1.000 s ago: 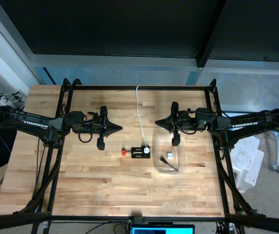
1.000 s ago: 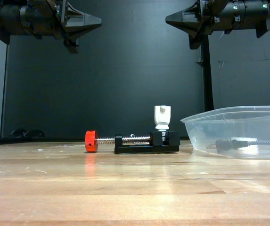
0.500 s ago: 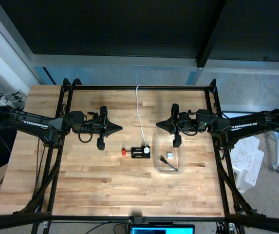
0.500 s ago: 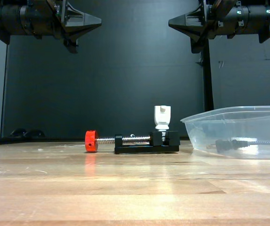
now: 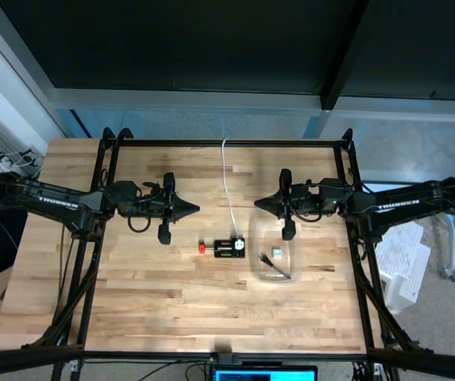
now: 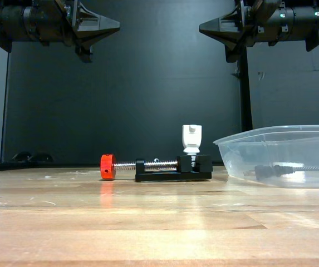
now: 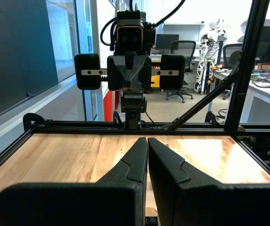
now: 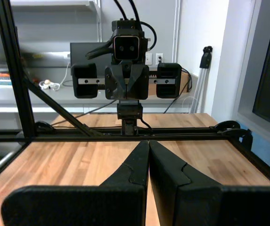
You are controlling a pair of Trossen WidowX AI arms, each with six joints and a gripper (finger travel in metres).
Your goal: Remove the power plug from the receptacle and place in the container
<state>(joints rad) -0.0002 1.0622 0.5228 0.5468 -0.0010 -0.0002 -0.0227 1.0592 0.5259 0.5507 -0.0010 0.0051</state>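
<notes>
two hands hang high above the worktop (image 5: 132, 302), facing each other with their tips pointing inward. the left hand (image 5: 196, 209) sits over the left half of the board and the right hand (image 5: 257, 201) over the right half, above the far end of the container (image 5: 254, 268). each has its fingers pressed together to a point and holds nothing; in both wrist views the two black fingers meet along a thin seam. the power plug (image 5: 267, 261) lies flat on the floor of the clear container, its short black cord trailing toward the near right corner, with a pale cube (image 5: 277, 253) just beside it. in the low view the plug shows through the tub's wall, resting on the bottom. just left of the container a small black vise (image 5: 224, 248) with a red knob (image 5: 202, 248) grips the white receptacle (image 5: 239, 244), which stands upright in it. its white cable (image 5: 229, 182) runs away to the far edge of the worktop.
</notes>
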